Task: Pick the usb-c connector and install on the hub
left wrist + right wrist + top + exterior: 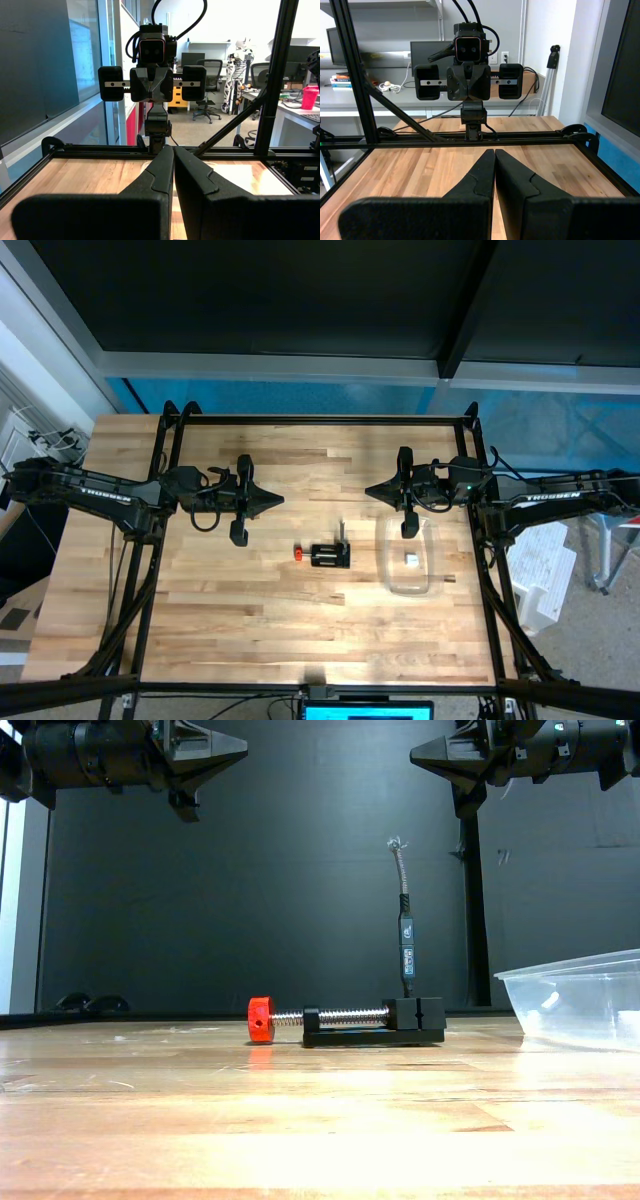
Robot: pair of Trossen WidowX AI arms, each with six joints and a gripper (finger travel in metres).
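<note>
- The hub (330, 556) sits flat on the wooden table (200, 590), roughly mid-board. It's a small black block with a red-orange knob (298, 553) on its left end and a silvery threaded rod between knob and block.
- In the low view a thin grey stem (405, 935) stands pretty much upright out of the hub's right end, the end away from the knob, and its top looks frayed.
- The usb-c connector (410, 560) is a tiny whitish piece well to the right of the hub, not touching it. It's lying inside a clear plastic tray (390, 580) that sits near the hub's right end with a strip of bare wood between them.
- The left gripper (280, 502) is off to the hub's left and farther back, hanging high above the table and pointing inward. The low view shows it way above the hub's height.
- Its own wrist view shows the left gripper's jaws pressed together with nothing between them.
- The right gripper (368, 490) is off to the hub's right and farther back, also held high and pointing inward, so the two tips face each other across the gap behind the hub.
- The right gripper's jaws are together too, with nothing held.
- Neither gripper is touching the hub, the tray or the connector.
</note>
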